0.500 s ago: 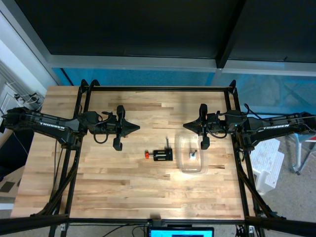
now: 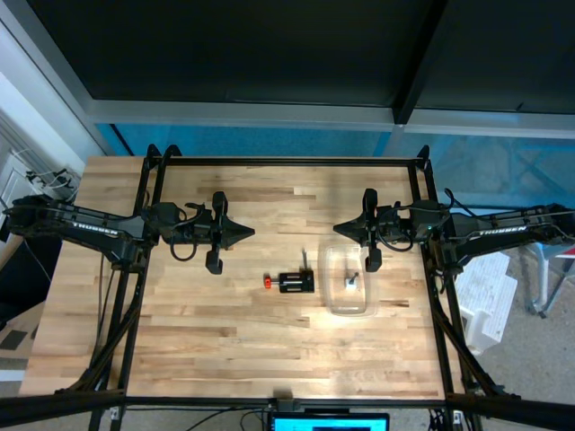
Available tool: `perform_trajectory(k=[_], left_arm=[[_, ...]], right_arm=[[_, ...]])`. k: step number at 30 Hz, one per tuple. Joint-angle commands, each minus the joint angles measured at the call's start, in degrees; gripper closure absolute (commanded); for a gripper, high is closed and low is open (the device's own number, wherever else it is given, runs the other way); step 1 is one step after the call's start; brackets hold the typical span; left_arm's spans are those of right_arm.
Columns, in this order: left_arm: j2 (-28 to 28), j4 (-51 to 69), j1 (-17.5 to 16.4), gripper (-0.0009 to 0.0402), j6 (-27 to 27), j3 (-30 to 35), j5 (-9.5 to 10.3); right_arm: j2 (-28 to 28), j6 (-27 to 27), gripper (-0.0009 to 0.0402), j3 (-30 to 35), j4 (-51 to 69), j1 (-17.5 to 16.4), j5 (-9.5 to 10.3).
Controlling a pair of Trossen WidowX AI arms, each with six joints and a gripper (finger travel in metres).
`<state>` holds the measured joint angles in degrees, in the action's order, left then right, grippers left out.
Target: Pick the usb-c connector and install on the hub
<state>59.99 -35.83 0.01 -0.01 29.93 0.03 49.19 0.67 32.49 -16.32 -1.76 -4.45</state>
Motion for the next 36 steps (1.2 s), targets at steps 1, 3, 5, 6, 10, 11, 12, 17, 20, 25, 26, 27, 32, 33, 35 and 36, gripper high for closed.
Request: perform_trajectory(k=[1,3,5,6,10,11,12,17,20,25,26,27,32,33,35,36], left_arm=[[0.0,0.0,-0.02,0.0393,0.0,0.02,-0.02],[0.0,0.0,0.0,0.0393,0.0,0.02,-0.02],[0.0,0.0,0.0,0.0393,0.0,0.02,-0.02],[0.0,0.0,0.0,0.0393,0.0,0.02,-0.02],[0.0,0.0,-0.02,0.0393,0.0,0.02,-0.02],[0.0,0.0,-0.02,0.0393,0.0,0.02,-0.02],[0.0,0.0,0.0,0.0393,0.0,0.02,-0.02],[0.0,0.0,-0.02,0.0393,0.0,0.02,-0.02],[0.0,-0.02,-0.02,0.0393,0.0,0.02,-0.02],[0.0,0.0,0.0,0.0393,0.0,0.02,-0.02],[0.0,0.0,-0.02,0.0393,0.0,0.02,-0.02],[0.0,-0.02,0.0,0.0393,0.0,0.02,-0.02],[0.0,0.0,-0.02,0.0393,0.0,0.02,-0.02],[0.0,0.0,-0.02,0.0393,0.0,0.02,-0.02],[0.0,0.0,-0.02,0.0393,0.0,0.02,-0.02],[0.0,0.0,-0.02,0.0393,0.0,0.02,-0.02]], right_arm=[[0.02,-0.04,0.0393,1.79,5.07,-0.11,0.0],[0.04,-0.04,0.0393,3.69,10.47,-0.15,0.0],[0.22,0.15,0.0393,5.9,16.44,-0.2,0.0],[0.44,0.39,0.0393,7.02,19.17,-0.24,0.0],[1.68,1.38,0.0393,11.15,29.66,-0.28,0.0],[2.19,1.73,0.0393,12.09,32.02,-0.33,0.0],[2.84,2.01,0.0393,13.05,34.34,-0.37,0.0],[6.71,2.12,0.0393,17.33,43.95,-0.52,0.0],[9.42,2.1,0.0393,19.71,48.52,-0.66,0.15],[14.03,2.08,0.0393,24.3,56.98,-1.03,0.17],[14.88,2.1,0.0393,25.14,58.4,-1.05,0.17],[15.8,2.1,0.0393,25.99,59.89,-1.14,0.17],[19.52,3.04,0.0393,29.27,65.61,-1.84,0.17],[20.2,3.41,0.0393,29.79,66.6,-2.05,0.2],[21.64,3.69,0.0393,30.97,68.83,-2.8,0.24],[22.34,3.87,0.0393,31.54,70.01,-3.28,0.22]])
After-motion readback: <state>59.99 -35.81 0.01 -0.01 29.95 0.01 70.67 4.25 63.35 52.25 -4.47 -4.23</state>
